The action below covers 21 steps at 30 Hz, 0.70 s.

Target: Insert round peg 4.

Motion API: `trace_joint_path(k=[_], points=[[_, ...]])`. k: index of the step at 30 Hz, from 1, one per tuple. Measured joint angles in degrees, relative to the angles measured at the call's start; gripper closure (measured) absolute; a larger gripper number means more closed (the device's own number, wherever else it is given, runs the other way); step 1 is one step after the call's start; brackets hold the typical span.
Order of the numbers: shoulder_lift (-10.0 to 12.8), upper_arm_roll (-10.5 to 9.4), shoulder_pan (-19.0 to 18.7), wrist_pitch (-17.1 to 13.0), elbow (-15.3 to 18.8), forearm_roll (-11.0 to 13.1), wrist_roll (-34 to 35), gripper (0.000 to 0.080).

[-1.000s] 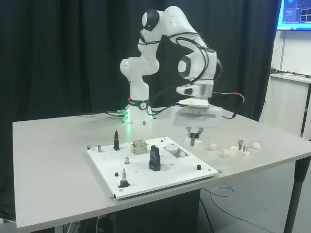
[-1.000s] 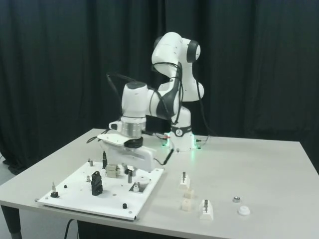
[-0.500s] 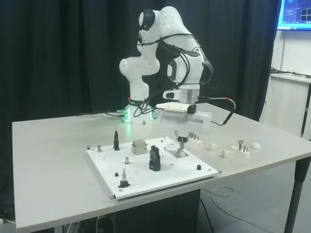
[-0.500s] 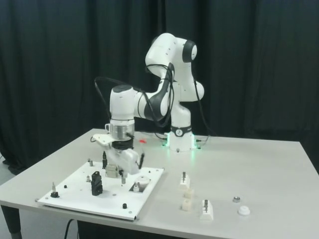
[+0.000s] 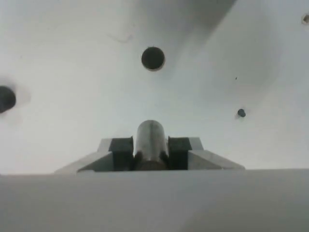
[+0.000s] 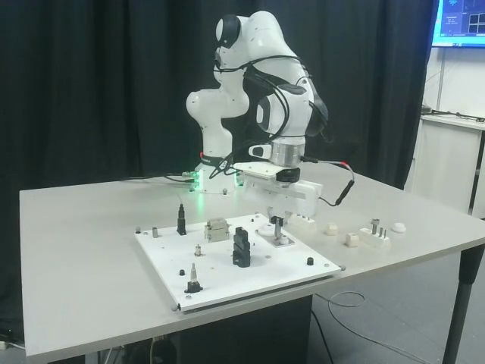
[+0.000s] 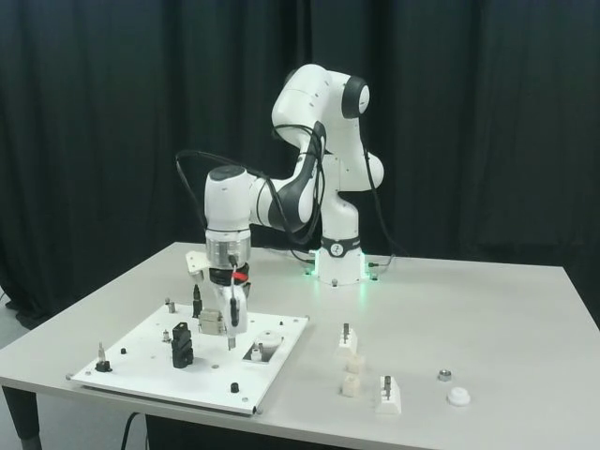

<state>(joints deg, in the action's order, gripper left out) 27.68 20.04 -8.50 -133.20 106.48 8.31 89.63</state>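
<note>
Wrist view gives me the two-fingered gripper (image 5: 151, 153) clenched on the short grey metal round peg (image 5: 150, 141), held upright between its black finger pads (image 5: 120, 151). I see it hanging over the flat white assembly board (image 5: 87, 96), close to a round dark hole (image 5: 153, 58). From the first room view, the white arm (image 6: 261, 91) reaches down over the board's middle on the grey table (image 6: 83, 227), beside a black block fixture (image 6: 241, 248).
</note>
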Motion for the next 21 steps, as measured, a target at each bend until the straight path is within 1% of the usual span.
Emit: trace_joint_path(k=[7,16,21], points=[[0.7,0.24,0.0,-1.5,0.2,0.0,3.5,0.0653],[2.0,1.26,0.1,-4.6,0.2,0.0,4.3,0.0653],[2.5,1.31,0.7,-5.8,0.2,0.0,4.3,0.0653]])
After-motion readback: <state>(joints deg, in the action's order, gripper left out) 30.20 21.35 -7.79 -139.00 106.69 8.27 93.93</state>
